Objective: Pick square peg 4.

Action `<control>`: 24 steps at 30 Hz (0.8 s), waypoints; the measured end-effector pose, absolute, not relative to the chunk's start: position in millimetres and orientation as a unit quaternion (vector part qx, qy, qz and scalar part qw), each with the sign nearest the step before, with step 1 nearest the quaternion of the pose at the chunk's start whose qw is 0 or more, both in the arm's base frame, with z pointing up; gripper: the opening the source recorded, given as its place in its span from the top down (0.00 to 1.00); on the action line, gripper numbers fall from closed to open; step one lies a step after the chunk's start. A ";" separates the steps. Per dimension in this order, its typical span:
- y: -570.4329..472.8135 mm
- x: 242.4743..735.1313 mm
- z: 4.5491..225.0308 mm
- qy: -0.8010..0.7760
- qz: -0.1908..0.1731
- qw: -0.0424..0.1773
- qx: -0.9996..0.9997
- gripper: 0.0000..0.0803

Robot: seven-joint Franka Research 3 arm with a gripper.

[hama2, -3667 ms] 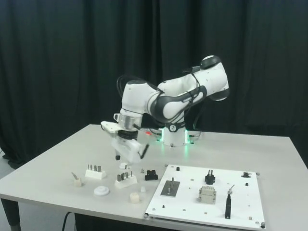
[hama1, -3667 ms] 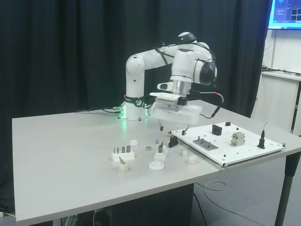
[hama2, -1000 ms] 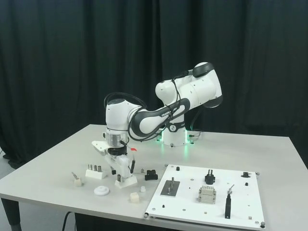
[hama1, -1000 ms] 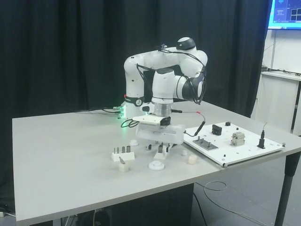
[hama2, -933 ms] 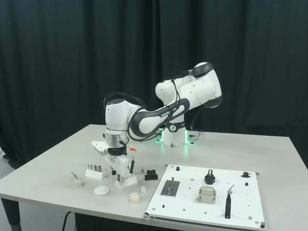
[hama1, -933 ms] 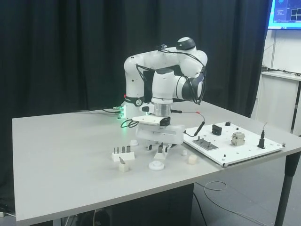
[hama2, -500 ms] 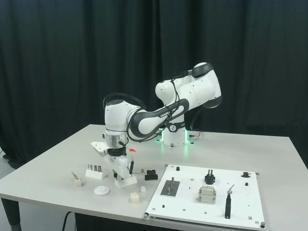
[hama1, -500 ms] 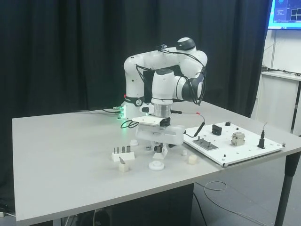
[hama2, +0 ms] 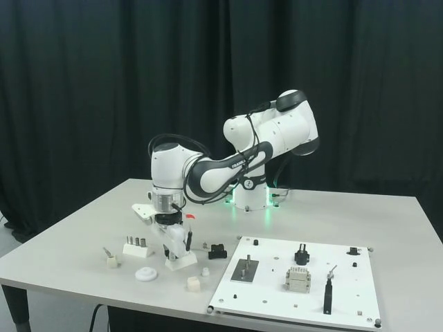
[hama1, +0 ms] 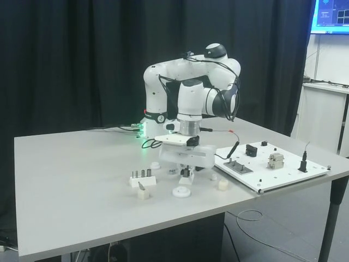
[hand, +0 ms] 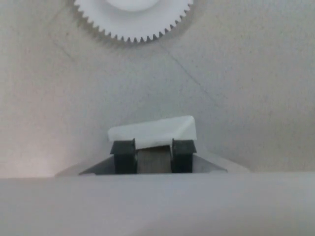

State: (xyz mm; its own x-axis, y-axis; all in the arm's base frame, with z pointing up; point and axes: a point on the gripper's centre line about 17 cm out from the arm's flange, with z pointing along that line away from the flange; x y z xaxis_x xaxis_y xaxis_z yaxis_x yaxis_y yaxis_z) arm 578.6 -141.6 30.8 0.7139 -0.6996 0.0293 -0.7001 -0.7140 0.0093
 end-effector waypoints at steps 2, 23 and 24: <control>-142.4 579.6 32.6 -0.385 0.014 0.010 0.923 0.81; -147.1 585.4 79.0 -0.401 0.024 -0.001 0.916 0.81; -147.3 585.6 81.0 -0.401 0.024 -0.001 0.916 0.81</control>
